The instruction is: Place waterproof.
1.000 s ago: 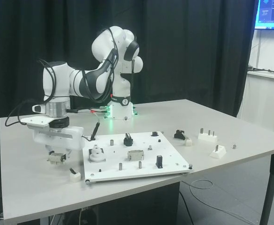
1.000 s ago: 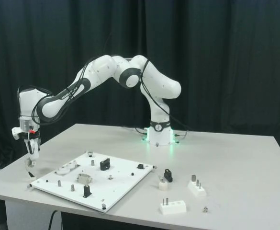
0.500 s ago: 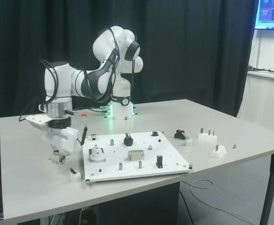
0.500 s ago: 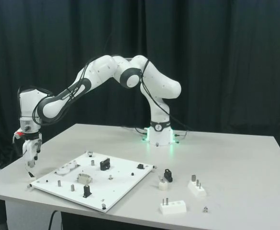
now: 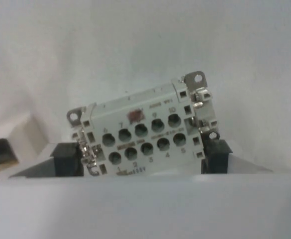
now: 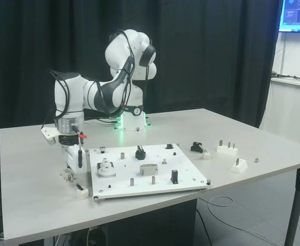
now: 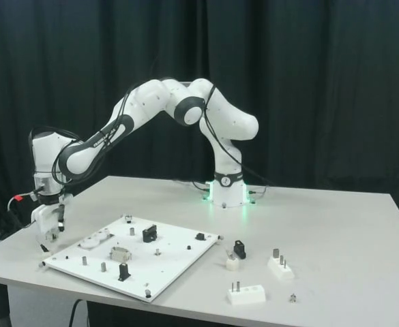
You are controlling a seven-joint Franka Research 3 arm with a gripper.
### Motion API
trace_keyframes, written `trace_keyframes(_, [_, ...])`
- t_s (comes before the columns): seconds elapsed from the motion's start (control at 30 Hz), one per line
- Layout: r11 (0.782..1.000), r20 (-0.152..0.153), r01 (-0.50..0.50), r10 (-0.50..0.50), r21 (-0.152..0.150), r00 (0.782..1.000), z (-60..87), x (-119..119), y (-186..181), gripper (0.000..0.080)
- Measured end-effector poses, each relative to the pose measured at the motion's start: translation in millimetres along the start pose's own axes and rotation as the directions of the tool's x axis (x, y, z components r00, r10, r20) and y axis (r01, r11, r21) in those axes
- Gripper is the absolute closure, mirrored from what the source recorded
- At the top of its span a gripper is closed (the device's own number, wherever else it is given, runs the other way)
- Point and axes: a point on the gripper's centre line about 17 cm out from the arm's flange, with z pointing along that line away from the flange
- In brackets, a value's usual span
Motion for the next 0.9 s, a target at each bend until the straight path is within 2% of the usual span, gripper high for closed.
trace_keyframes(0.43, [0.998,-0.026,0.000,-0.002,-0.060,1.000,9.9,-5,21,0.0281])
trace_keyframes(0.9, [0.999,-0.060,0.026,-0.028,-0.045,0.998,23.7,-5,30,0.0281])
